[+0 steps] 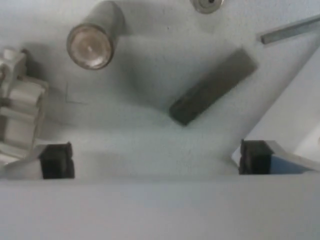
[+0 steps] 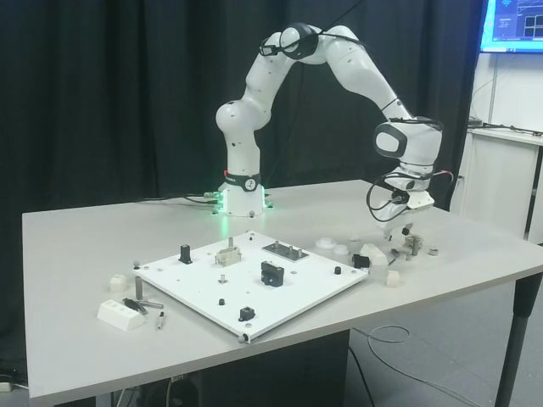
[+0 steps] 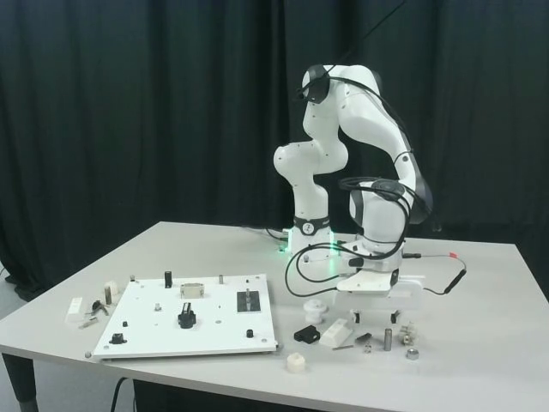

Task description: Remove round peg 3.

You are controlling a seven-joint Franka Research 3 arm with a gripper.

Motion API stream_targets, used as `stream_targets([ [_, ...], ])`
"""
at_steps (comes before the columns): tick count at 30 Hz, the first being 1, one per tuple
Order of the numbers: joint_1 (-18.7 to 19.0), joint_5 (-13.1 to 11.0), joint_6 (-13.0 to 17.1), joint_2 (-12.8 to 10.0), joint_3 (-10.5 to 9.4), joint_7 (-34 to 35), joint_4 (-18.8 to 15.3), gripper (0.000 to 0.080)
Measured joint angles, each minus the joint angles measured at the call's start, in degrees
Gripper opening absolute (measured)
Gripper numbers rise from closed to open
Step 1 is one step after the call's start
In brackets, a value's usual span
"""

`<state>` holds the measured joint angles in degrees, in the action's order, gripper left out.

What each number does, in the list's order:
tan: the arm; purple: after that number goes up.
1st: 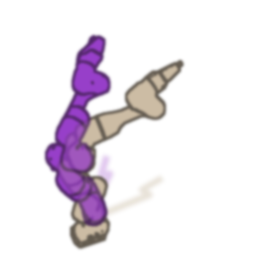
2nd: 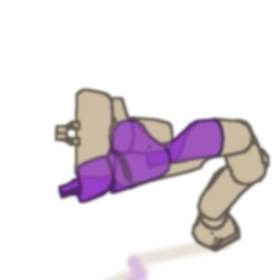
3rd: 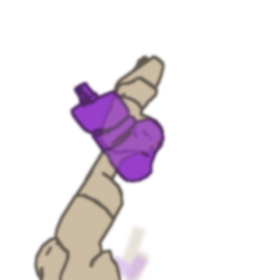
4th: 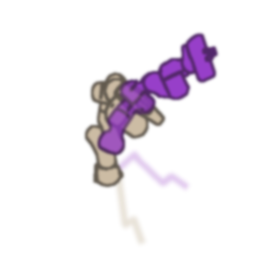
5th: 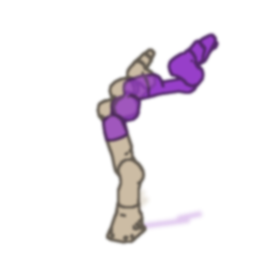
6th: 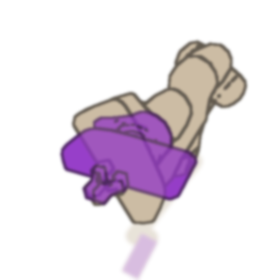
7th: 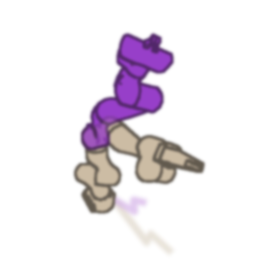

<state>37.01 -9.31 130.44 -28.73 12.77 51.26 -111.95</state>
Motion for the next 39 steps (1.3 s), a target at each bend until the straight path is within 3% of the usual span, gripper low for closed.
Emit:
stream_targets([
  [2, -0.06, 0.0, -0.57, 0.03, 0.0, 0.0, 0.39, 0.0577],
  [3, -0.1, 0.0, -0.84, 0.05, 0.0, -0.01, 0.62, 0.0755],
  [7, -0.32, 0.0, -2.43, 0.12, 0.01, -0.03, 1.64, 0.0755],
  [8, -0.39, 0.0, -2.81, 0.15, 0.01, -0.03, 1.9, 0.0788],
  [25, -1.04, 0.12, -8.62, 1.53, 0.62, -0.21, 4.89, 0.08],
  [39, -2.3, 0.83, -11.61, 3.17, 0.73, -0.56, 5.84, 0.08],
])
